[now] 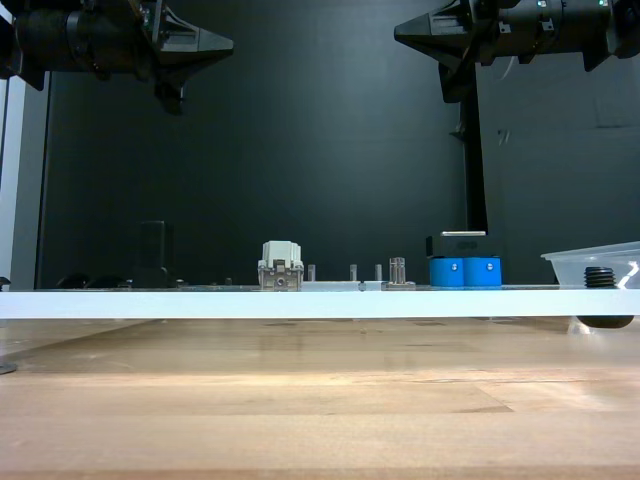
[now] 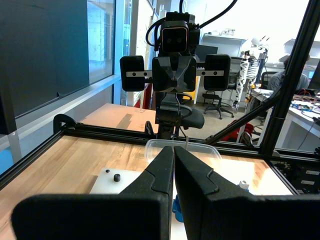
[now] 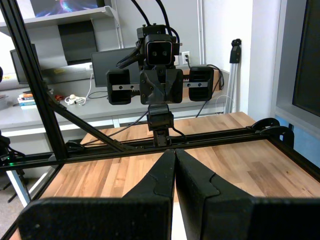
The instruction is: Pick the RJ45 connector and install on the taskboard
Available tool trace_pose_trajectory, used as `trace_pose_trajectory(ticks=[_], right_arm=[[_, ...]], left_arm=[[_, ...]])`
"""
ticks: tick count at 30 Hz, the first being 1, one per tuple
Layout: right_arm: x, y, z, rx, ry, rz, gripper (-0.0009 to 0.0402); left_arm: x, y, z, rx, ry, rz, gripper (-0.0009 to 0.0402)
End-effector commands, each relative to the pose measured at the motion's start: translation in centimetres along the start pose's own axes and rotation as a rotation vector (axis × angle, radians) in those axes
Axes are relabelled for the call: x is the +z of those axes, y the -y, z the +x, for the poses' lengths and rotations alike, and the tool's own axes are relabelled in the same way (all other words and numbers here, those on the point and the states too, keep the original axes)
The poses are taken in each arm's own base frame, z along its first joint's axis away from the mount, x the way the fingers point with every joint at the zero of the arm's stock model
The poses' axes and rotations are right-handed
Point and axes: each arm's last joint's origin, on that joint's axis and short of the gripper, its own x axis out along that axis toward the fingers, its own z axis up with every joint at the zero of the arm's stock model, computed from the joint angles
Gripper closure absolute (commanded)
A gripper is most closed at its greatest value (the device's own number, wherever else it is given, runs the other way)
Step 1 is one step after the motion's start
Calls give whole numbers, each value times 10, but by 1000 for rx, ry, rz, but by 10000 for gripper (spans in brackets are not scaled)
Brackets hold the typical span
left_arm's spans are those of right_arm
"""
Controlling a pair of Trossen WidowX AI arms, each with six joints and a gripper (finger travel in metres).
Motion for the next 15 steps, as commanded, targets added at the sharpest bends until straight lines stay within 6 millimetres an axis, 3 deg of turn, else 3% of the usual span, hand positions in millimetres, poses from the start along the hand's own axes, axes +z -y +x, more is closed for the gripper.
trace_pose_trajectory(ticks=[1, 11, 15], right_arm=[[0, 0, 0, 0, 0, 1, 393], [1, -1, -2, 7, -3, 21, 393], [1, -5, -13, 7, -143, 12, 393]], left_arm=[[0, 0, 0, 0, 0, 0, 393], [0, 0, 0, 0, 0, 0, 393], [0, 0, 0, 0, 0, 0, 393]])
